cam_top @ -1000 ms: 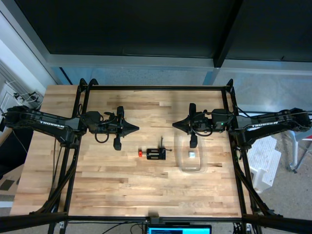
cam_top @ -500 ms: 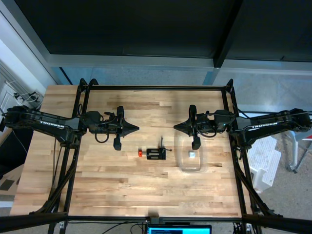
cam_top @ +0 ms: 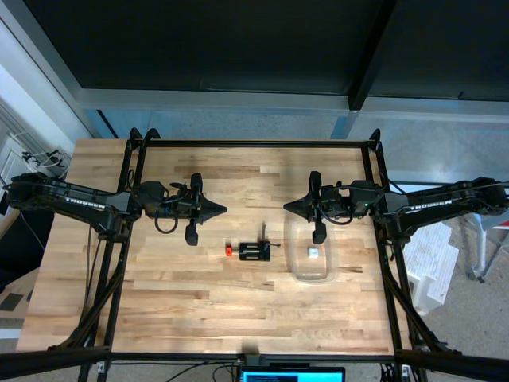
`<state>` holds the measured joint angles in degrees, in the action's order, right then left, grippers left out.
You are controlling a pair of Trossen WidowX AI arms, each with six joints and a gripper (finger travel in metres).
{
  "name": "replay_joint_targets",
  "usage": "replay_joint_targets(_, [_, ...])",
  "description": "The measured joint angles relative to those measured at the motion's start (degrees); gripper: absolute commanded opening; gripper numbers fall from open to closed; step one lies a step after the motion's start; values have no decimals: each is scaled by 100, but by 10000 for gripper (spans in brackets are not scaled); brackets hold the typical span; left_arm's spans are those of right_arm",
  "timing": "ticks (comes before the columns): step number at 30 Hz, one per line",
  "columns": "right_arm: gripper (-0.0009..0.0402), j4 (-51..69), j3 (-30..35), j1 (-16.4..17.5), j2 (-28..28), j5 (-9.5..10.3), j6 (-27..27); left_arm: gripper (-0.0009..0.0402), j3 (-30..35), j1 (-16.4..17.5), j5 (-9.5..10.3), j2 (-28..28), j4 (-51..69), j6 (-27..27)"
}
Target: Pick the USB-C connector and install on taskboard
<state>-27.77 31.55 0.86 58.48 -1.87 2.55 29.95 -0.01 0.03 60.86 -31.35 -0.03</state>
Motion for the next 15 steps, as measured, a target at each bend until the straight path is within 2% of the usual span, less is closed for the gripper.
replay_joint_targets(15, [0, -166, -48, -50, 166, 57, -33, 0, 0, 0, 2, -2, 0, 0])
